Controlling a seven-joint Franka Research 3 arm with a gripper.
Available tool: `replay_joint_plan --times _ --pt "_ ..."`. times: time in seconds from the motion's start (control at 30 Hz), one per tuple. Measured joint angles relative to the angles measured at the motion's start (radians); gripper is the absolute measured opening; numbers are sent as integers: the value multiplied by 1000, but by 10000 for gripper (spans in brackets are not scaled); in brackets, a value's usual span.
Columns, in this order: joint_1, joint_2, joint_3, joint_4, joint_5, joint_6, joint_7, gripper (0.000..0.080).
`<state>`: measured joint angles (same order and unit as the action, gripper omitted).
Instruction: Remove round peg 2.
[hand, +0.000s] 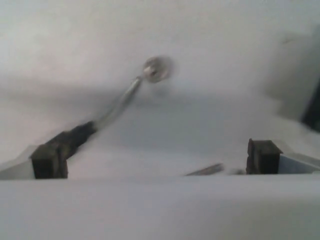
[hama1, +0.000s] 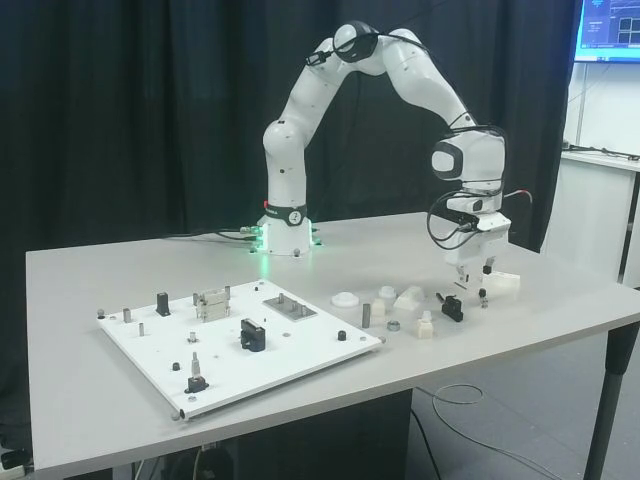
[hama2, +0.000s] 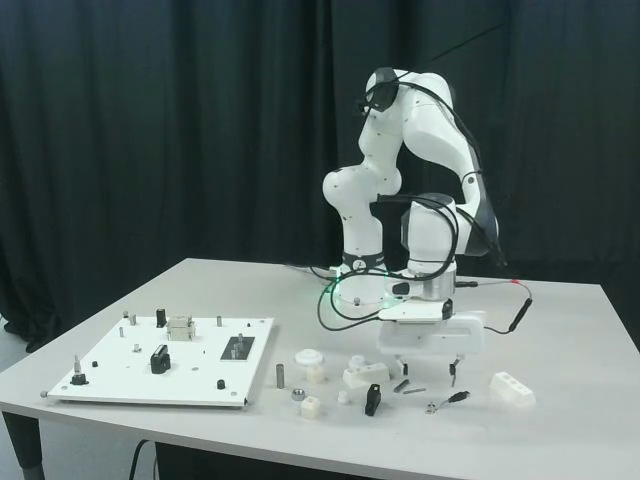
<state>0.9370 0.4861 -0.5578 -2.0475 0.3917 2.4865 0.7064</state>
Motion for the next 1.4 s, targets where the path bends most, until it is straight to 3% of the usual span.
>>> replay_joint_plan --times 0.47,1.07,1.4 --pt "-157 0 -5 55 -121 -8 -72 800" --pt "-452 -7 -2 173 -255 -118 -294 800" --pt "-630 -7 22 200 -311 -122 -439 800"
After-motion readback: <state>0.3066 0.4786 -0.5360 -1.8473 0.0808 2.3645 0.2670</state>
